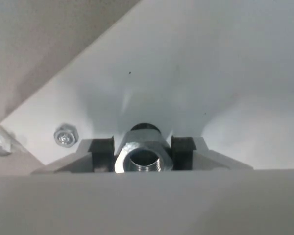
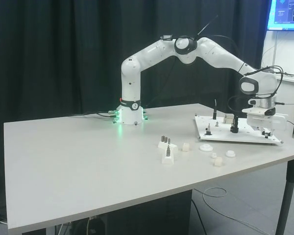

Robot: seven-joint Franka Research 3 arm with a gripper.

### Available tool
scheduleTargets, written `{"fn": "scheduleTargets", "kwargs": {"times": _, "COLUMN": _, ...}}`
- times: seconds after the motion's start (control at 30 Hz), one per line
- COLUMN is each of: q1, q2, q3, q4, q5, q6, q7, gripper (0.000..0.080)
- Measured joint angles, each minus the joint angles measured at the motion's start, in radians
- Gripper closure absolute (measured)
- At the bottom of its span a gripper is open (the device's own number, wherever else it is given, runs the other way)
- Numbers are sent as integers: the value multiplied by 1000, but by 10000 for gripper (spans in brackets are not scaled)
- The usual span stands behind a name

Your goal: Insert bolt 4.

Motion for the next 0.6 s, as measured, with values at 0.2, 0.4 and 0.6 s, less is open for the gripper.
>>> {"fn": "scheduleTargets", "kwargs": {"times": 0.2, "q1": 3, "q2": 1, "q3": -1, "q4": 0, "q5": 12, "q6": 0, "q7": -1, "gripper": 558}}
{"fn": "scheduleTargets", "kwargs": {"times": 0.4, "q1": 14, "q2": 2, "q3": -8, "q4": 0, "q5": 36, "q6": 2, "q7": -1, "gripper": 558}}
{"fn": "scheduleTargets", "kwargs": {"times": 0.6, "q1": 27, "q2": 2, "q3": -32, "q4": 2, "q5": 67, "q6": 2, "q7": -1, "gripper": 104}}
